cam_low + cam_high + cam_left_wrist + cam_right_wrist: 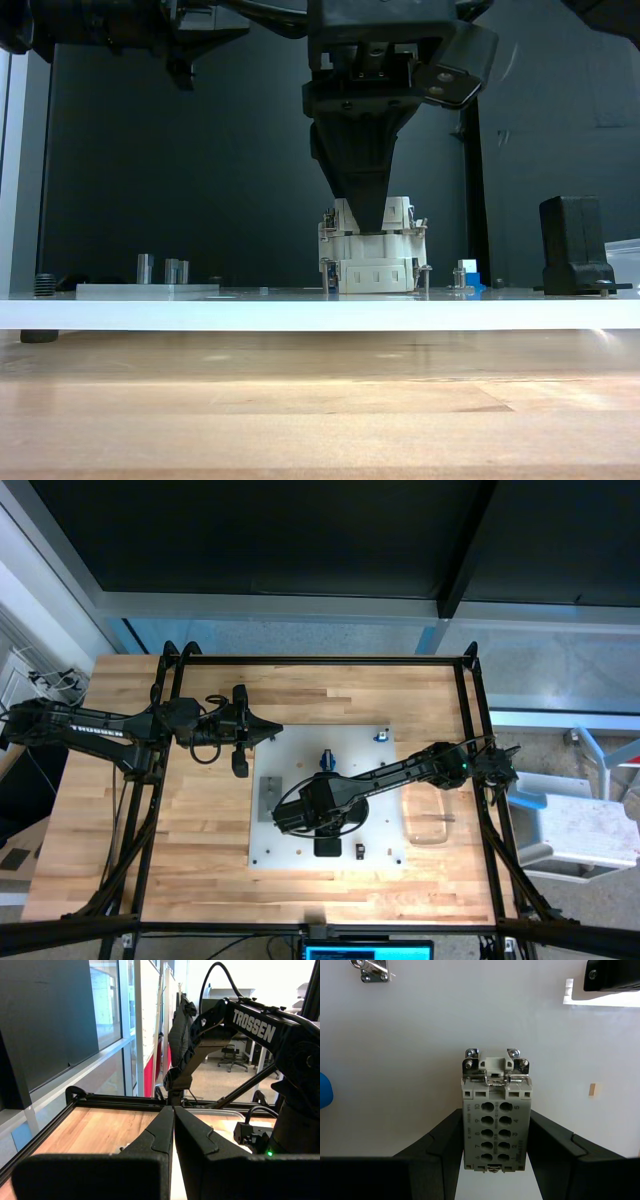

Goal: Pick the HAN10E connector and install in the HAN10E hub

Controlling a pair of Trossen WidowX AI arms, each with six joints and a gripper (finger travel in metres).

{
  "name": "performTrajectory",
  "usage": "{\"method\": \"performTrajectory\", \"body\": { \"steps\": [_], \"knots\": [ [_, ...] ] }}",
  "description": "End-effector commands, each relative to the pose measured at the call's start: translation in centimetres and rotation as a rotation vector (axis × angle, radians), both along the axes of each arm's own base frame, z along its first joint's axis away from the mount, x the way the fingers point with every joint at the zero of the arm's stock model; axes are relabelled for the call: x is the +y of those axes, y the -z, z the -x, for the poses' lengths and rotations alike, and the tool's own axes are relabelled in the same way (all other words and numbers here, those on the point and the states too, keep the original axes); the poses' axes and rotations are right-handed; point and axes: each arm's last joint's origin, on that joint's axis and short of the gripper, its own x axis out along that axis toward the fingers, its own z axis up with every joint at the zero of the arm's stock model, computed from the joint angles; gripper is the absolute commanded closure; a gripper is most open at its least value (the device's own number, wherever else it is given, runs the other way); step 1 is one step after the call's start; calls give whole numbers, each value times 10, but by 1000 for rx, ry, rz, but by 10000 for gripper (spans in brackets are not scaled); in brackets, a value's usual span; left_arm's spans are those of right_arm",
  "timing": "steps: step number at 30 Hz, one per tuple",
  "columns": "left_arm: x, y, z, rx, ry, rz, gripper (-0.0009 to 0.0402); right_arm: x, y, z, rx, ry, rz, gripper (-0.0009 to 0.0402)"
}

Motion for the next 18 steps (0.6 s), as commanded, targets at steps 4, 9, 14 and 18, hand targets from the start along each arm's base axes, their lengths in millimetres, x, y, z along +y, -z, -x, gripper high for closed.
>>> {"method": "performTrajectory", "body": {
  "steps": [4, 9, 14, 18],
  "knots": [
    [0, 0, 0, 0, 0, 0, 393, 1, 7, -1, 4, 6, 2, 393],
    [0, 0, 0, 0, 0, 0, 393, 1, 3, 1, 3, 5, 1, 393],
    [0, 0, 0, 0, 0, 0, 393, 1, -1, 2, -1, 12, 1, 393],
    [0, 0, 0, 0, 0, 0, 393, 1, -1, 2, 0, 11, 0, 393]
  ]
}}
